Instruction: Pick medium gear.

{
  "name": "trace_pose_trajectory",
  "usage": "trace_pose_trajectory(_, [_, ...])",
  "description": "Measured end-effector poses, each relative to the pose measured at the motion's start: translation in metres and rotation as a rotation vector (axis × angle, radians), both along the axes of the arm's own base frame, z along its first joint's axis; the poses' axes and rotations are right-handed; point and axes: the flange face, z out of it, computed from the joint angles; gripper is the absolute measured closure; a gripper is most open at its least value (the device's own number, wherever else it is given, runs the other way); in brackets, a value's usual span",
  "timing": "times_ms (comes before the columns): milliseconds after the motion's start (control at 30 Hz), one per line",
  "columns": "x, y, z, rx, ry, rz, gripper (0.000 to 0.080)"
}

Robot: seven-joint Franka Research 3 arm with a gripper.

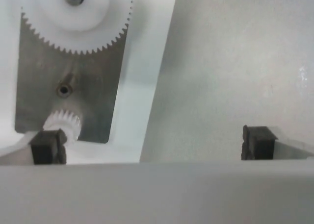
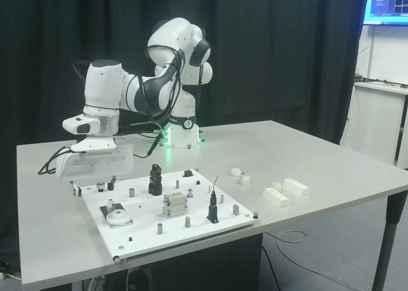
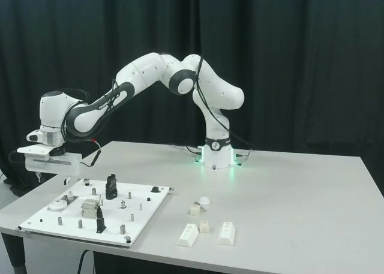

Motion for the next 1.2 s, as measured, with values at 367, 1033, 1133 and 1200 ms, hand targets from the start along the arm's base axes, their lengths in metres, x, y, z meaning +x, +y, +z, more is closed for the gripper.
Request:
trace_pose_trajectory(367, [0.004, 0.002, 0.004, -0.008, -0.004, 0.0, 0.0003])
trace_pose_trajectory(1033, [0.016, 0.008, 0.017, -0.024, 0.003, 0.006, 0.0003])
trace_pose_trajectory(1133, [0.017, 0.009, 0.019, -0.024, 0.012, 0.006, 0.0003])
trace_pose_trajectory(1200, [0.018, 0.01, 0.021, -0.022, 0.018, 0.005, 0.0003])
